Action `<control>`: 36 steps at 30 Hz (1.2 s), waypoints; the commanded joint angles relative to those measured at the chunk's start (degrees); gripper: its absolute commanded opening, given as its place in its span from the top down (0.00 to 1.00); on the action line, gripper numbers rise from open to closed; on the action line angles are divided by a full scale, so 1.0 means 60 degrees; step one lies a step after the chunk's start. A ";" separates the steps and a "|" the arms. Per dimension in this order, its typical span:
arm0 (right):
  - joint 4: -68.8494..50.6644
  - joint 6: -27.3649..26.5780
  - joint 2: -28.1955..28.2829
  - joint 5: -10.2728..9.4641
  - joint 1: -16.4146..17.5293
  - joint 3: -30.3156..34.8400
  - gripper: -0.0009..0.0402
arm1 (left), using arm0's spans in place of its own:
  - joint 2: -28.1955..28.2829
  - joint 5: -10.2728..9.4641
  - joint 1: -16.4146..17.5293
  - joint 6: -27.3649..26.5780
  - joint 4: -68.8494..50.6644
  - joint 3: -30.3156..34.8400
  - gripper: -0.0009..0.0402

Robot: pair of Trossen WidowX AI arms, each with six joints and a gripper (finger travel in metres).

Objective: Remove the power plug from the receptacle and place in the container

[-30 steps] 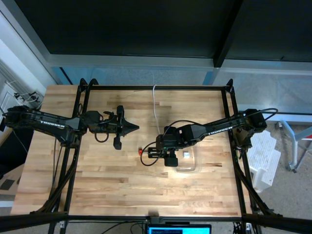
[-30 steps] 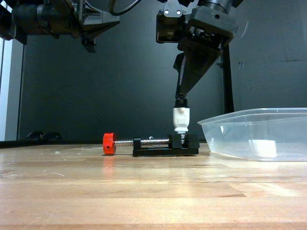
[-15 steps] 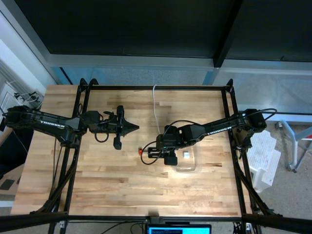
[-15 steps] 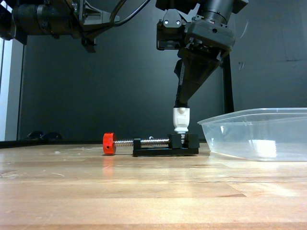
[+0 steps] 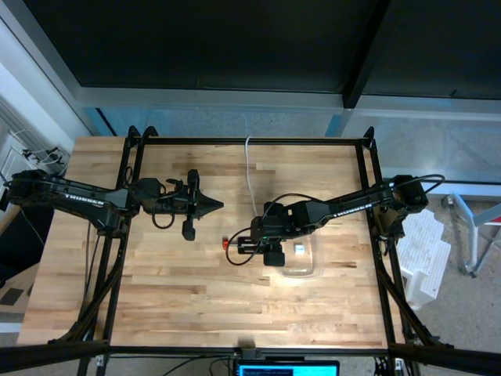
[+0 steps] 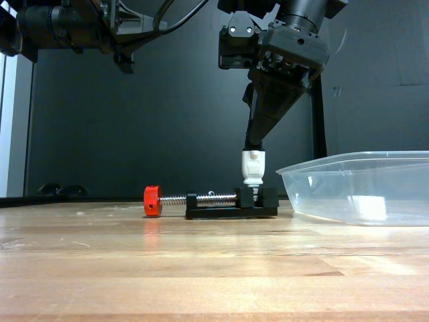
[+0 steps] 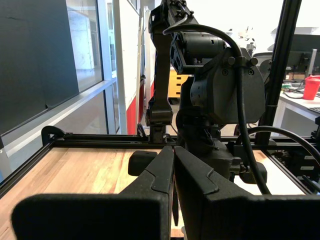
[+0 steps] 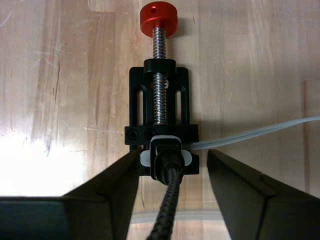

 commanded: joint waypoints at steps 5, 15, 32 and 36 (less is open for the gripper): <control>0.0011 0.0007 -0.0004 0.0000 0.0000 0.0007 0.73 | 0.0004 0.0000 0.0004 0.0000 0.0004 0.0004 0.98; 0.0018 0.0007 -0.0007 0.0000 -0.0011 0.0007 0.93 | 0.0004 0.0000 0.0000 0.0000 0.0004 0.0004 0.98; 0.0055 0.0007 -0.0029 0.0007 -0.0011 0.0022 0.98 | 0.0004 0.0000 0.0004 0.0000 0.0000 0.0004 0.98; 0.0047 0.0011 -0.0029 0.0007 -0.0007 0.0098 0.98 | 0.0004 0.0000 0.0000 0.0000 0.0000 0.0004 0.98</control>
